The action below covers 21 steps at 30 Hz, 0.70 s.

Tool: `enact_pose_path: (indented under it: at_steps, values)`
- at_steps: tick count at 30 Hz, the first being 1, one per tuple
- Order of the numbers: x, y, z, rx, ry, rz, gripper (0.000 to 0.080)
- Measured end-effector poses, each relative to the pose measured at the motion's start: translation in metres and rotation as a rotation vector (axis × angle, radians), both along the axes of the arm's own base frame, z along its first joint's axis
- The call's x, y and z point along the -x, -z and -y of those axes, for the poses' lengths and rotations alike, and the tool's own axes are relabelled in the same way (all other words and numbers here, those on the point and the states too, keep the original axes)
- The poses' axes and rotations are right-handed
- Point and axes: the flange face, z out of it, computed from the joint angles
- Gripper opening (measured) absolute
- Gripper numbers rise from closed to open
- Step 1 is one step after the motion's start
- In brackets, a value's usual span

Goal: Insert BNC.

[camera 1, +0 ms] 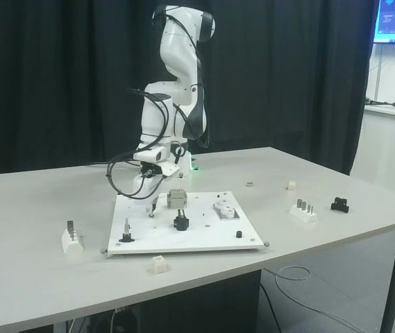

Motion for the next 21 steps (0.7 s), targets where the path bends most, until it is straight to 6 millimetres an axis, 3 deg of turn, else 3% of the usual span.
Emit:
enact_pose_path:
  at_steps: [21]
  values:
    - [-0.0007, 0.0029, -0.0006, 0.001, -0.011, 0.0, 0.0121]
